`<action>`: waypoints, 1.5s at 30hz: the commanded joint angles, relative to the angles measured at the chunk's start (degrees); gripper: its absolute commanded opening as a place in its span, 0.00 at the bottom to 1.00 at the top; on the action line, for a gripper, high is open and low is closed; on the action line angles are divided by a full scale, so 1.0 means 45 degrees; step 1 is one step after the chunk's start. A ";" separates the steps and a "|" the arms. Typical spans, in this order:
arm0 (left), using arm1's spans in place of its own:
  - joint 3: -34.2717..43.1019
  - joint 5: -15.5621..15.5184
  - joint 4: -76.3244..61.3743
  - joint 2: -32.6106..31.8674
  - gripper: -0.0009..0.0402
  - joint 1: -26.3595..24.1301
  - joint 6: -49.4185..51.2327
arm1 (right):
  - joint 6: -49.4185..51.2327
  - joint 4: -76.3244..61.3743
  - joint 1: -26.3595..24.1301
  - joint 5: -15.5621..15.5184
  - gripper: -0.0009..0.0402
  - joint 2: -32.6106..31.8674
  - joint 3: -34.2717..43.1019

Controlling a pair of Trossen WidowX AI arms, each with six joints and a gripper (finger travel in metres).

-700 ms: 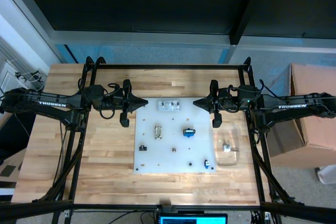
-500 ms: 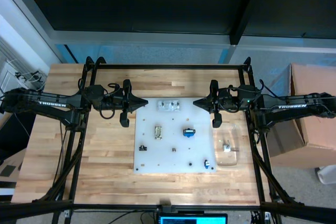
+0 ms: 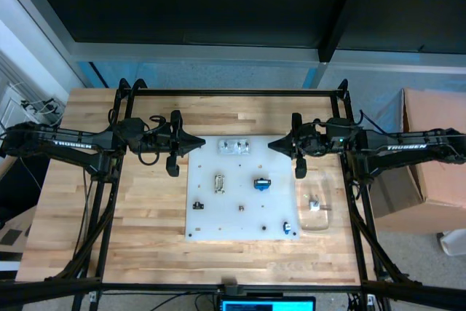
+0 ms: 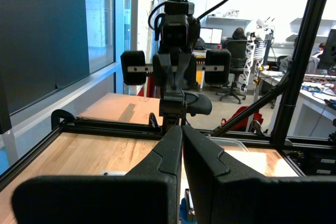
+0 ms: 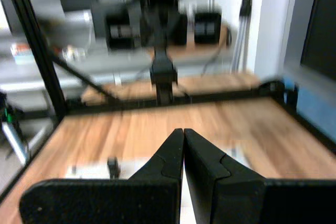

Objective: Pick the RJ45 connector and install on the taskboard

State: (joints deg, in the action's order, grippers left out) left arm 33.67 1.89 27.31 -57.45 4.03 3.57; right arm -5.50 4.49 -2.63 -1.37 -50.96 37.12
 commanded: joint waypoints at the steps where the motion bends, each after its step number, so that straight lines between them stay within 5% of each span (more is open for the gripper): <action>1: 0.0005 0.0000 0.0000 -0.0005 0.02 0.0000 0.0000 | 0.0005 -0.2127 0.0078 -0.0442 0.02 0.0005 0.0695; 18: 0.0005 0.0000 0.0000 -0.0005 0.02 0.0000 0.0000 | 0.0214 -1.2250 0.2327 -0.0554 0.02 0.0000 0.4002; 25: 0.0005 0.0000 0.0000 -0.0005 0.02 0.0000 -0.0005 | -0.0588 -1.5722 0.3847 0.0471 0.02 0.0102 0.4770; 38: 0.0005 0.0000 0.0000 -0.0005 0.02 0.0000 -0.0005 | -0.4707 -1.8782 0.7674 0.1059 0.02 0.0160 0.4877; 45: 0.0005 0.0000 0.0000 -0.0005 0.02 0.0000 0.0000 | -0.5765 -1.9132 0.8204 0.1069 0.05 0.0131 0.4847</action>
